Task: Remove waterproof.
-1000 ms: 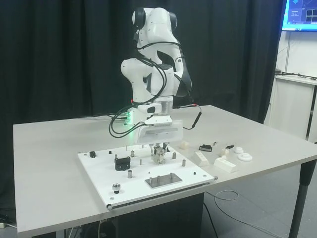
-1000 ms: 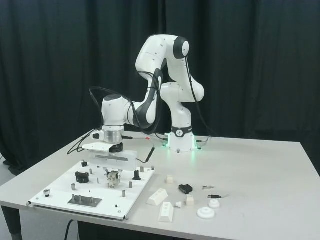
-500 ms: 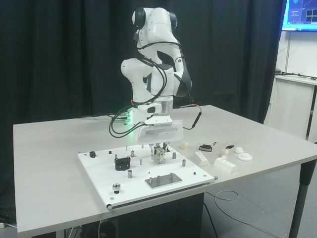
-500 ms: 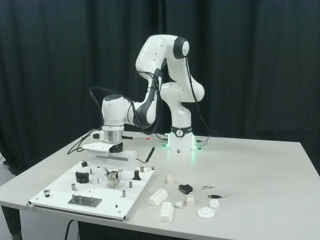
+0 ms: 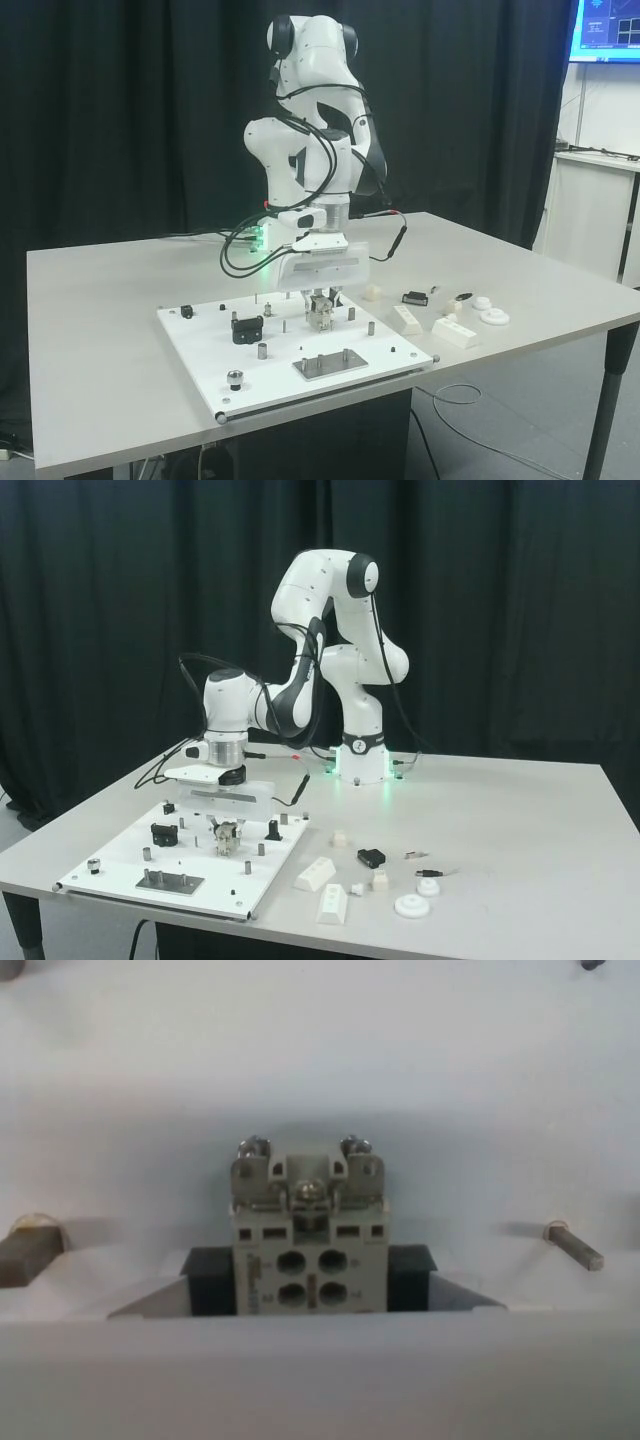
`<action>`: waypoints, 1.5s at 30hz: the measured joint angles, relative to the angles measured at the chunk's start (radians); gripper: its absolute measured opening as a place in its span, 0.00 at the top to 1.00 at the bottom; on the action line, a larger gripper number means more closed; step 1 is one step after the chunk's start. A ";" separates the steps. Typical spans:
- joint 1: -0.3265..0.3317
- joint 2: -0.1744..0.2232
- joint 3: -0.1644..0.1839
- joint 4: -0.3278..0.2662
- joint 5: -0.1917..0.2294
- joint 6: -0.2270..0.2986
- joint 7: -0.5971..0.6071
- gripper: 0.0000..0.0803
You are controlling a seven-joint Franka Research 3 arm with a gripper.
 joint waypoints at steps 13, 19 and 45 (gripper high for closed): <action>0.000 0.000 -0.001 0.000 -0.001 -0.001 0.000 0.61; 0.000 0.000 -0.001 0.000 -0.001 -0.001 0.000 0.61; 0.000 -0.021 -0.001 0.000 -0.015 -0.018 -0.002 0.61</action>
